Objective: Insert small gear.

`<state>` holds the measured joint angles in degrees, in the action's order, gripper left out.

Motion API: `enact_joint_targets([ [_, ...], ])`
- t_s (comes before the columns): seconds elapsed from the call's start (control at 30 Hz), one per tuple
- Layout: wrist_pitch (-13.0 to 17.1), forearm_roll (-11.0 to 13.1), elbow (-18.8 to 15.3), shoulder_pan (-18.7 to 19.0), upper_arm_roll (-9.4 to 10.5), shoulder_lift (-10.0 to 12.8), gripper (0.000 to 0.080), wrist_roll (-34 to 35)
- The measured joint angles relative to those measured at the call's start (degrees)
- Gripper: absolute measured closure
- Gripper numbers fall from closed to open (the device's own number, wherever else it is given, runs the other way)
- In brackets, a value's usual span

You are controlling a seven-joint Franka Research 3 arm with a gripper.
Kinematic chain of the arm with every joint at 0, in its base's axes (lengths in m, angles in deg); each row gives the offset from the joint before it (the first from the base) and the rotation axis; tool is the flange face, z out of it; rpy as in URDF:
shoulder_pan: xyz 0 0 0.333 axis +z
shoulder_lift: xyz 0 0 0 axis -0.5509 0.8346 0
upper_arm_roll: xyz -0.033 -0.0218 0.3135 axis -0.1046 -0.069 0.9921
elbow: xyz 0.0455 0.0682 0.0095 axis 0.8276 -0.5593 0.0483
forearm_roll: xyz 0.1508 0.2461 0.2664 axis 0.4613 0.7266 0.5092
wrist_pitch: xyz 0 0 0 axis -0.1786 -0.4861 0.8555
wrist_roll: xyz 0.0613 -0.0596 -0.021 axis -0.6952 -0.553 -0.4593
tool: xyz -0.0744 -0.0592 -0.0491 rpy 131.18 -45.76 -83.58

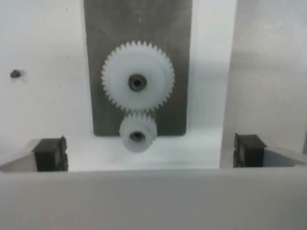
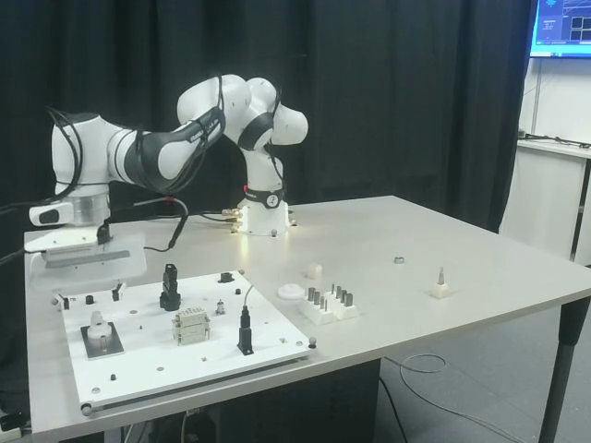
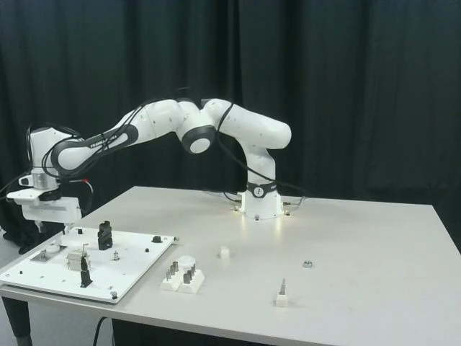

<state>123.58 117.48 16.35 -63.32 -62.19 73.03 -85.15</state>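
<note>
While the gripper (image 1: 148,153) hangs with its black fingertips (image 1: 49,154) spread wide and grasping nothing, the small gear (image 1: 137,132) sits at centre frame on the grey plate's (image 1: 100,28) lower edge, its teeth meeting the large gear (image 1: 137,76) just above it.

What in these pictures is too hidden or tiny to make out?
- Small gear, wrist view: whether it sits fully down on its peg cannot be judged from above.
- Gears in both room views: only a tiny white blob on the grey plate; teeth unreadable.
- Claw, wrist view: only the black fingertips show; the white body below cuts off the rest.
- Claw, second room view: its tips are hidden behind the white hand block.
</note>
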Motion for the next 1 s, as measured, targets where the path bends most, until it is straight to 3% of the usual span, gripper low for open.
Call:
enact_joint_targets([
  [0.07,-0.15,0.00,0.00,0.00,-0.26,-0.17,0.0084,0.55],
  [0.1,-0.15,0.00,0.00,0.01,-0.40,-0.20,0.0023,0.88],
  [0.27,0.25,0.00,-0.04,-0.12,-0.75,-0.19,0.0023,1.86],
  [0.7,5.41,0.40,-0.80,-0.47,-0.63,0.86,0.0003,3.38],
  [1.0,6.98,0.54,-1.28,-0.62,-0.56,1.51,0.0003,3.78],
])
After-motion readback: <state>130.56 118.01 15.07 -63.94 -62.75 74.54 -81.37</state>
